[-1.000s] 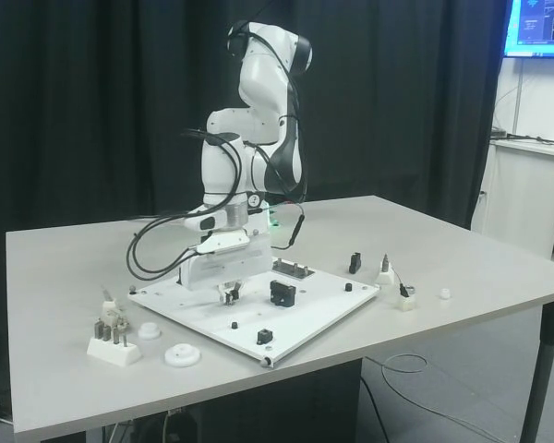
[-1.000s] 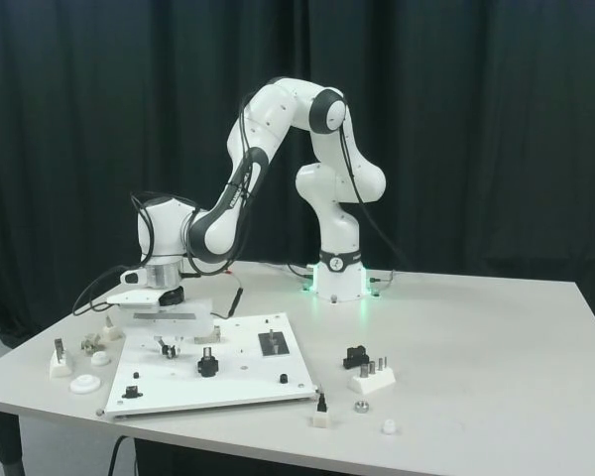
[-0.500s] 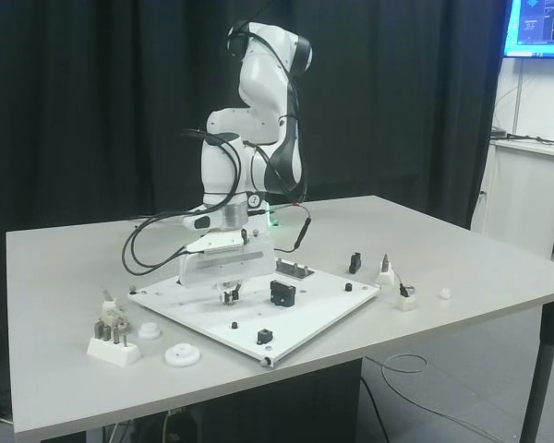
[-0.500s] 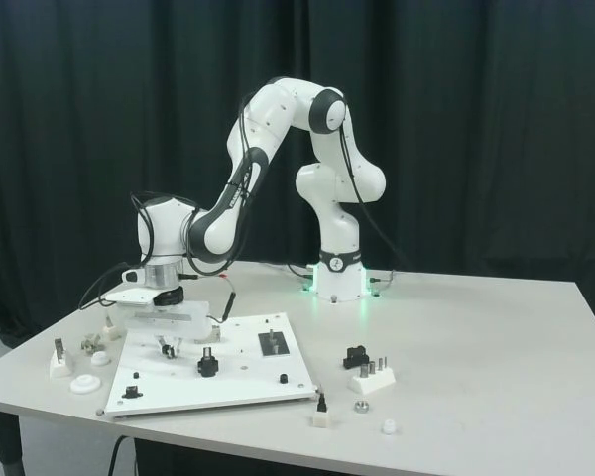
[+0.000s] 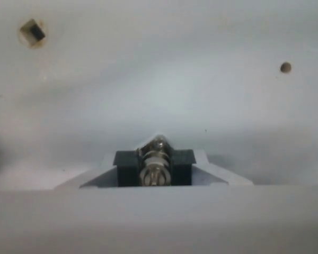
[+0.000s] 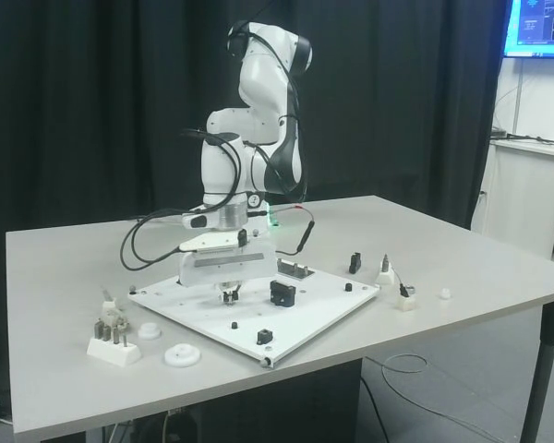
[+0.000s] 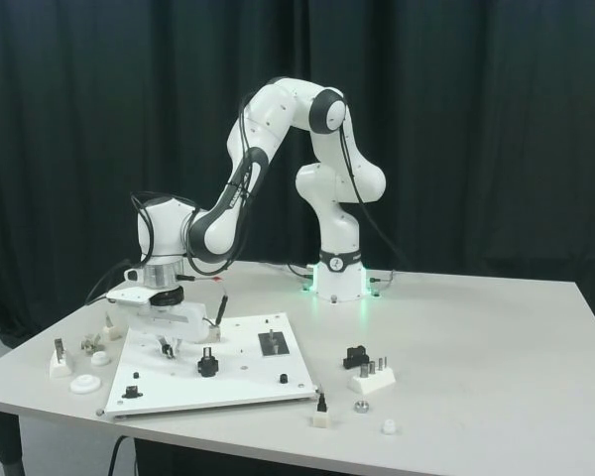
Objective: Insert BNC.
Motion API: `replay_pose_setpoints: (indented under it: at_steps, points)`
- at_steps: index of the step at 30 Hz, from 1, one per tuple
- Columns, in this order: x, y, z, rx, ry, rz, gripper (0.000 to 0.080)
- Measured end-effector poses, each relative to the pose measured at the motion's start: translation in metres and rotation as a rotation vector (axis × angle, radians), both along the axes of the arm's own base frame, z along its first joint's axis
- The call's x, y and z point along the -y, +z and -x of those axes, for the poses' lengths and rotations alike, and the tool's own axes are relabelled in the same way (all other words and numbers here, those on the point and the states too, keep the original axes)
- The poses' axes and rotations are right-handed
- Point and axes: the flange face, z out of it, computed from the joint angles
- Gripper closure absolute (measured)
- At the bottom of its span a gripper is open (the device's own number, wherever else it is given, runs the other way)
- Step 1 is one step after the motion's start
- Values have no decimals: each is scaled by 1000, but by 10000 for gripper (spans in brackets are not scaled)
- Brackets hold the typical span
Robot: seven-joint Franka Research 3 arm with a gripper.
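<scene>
Claw (image 6: 229, 293) low over the white board (image 6: 305, 318), roughly mid-board on the side nearest the arm's base. Wrist view: a metal BNC connector (image 5: 155, 168) sits between two black blocks, apparently the finger pads (image 5: 126, 166), one each side. Reads as the claw closed narrow on the connector body, barrel pointing down at the board. The room views show only a small dark-and-metal tip under the wrist; the grip cannot be confirmed from there.

Step in hand, as judged: carrying or lining up the BNC for its socket. Which fixture on the board is the mating socket I cannot tell. Candidates: black block (image 6: 281, 293) just beside the claw, and a grey slotted plate (image 6: 294, 269) further toward the far edge. A small black square part (image 5: 33, 30) and a dark hole (image 5: 285, 67) show on the board surface in the wrist view, both well apart from the connector.

To do it well:
- keep the barrel upright, axis square to the socket before going down;
- descend slowly, let the connector find the bore rather than force it;
- a BNC has a bayonet collar, so expect a push plus a twist to lock; keep hold until seated.

Risk: a tilted entry may jam the collar or shift the board on the worktop (image 6: 74, 268).

Outward: loose white fixtures and gears near the board's corner (image 6: 113, 337); more small parts on the opposite side (image 6: 388, 272). Cable (image 6: 143, 254) loops off the wrist, clear of the board.
</scene>
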Motion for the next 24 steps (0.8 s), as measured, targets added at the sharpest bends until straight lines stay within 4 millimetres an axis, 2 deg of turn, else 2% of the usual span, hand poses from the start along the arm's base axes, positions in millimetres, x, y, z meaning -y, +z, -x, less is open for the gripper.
replay_pose_setpoints:
  at_steps: [17, 18, 23, 24]
  points:
    - [-1, -3, 0, -6, -23, -1, 682]
    - [-1, -3, 0, -8, -21, 0, 637]
    - [-2, -3, -1, -13, 12, 8, 637]
    - [-2, -3, -1, -13, 21, 12, 241]
